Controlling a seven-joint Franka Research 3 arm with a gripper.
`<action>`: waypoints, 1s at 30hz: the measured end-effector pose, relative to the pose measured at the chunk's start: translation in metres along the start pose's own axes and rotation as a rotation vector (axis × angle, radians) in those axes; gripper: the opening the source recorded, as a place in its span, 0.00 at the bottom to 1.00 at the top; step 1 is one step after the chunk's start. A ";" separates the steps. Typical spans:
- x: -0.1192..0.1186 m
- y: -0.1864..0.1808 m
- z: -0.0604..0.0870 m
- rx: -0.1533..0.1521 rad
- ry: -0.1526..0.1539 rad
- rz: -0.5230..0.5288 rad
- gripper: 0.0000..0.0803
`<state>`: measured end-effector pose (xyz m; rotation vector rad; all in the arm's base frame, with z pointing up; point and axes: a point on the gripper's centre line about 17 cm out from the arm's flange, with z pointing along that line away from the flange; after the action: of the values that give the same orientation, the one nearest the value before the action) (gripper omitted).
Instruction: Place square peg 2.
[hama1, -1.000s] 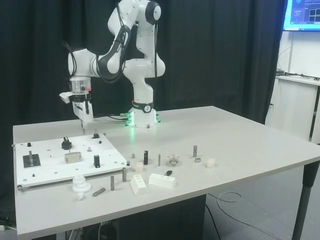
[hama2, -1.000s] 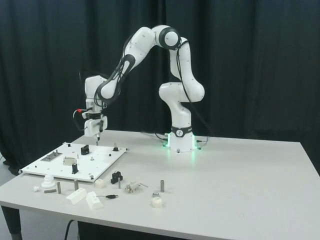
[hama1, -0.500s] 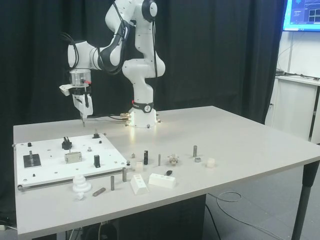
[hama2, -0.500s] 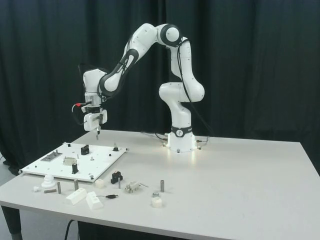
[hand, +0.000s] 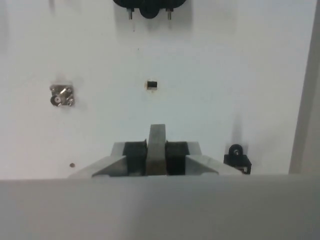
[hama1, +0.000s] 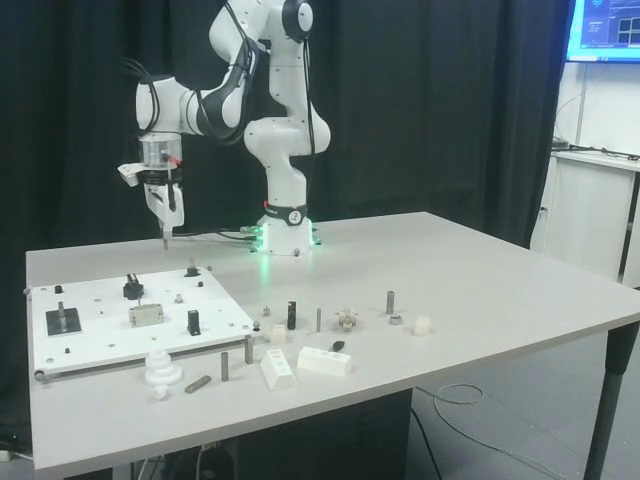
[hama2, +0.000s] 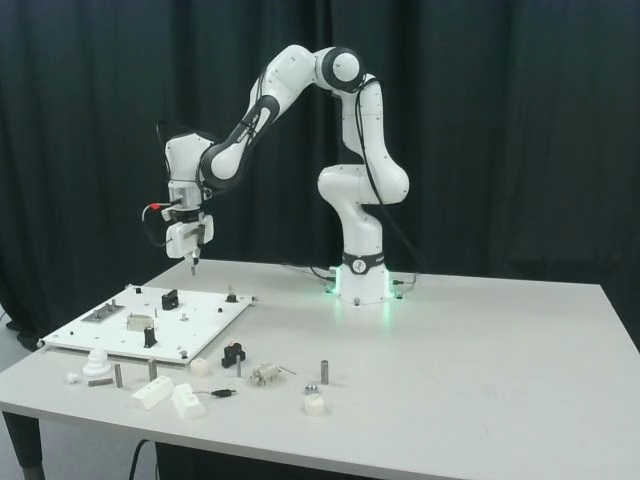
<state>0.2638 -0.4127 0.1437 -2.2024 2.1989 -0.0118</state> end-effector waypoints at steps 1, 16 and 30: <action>0.000 0.000 0.000 0.000 0.001 -0.001 0.09; 0.004 0.000 -0.003 -0.008 0.013 0.012 0.09; 0.004 0.000 -0.004 -0.013 0.018 0.025 0.09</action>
<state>0.2640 -0.4169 0.1474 -2.1894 2.2423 -0.0178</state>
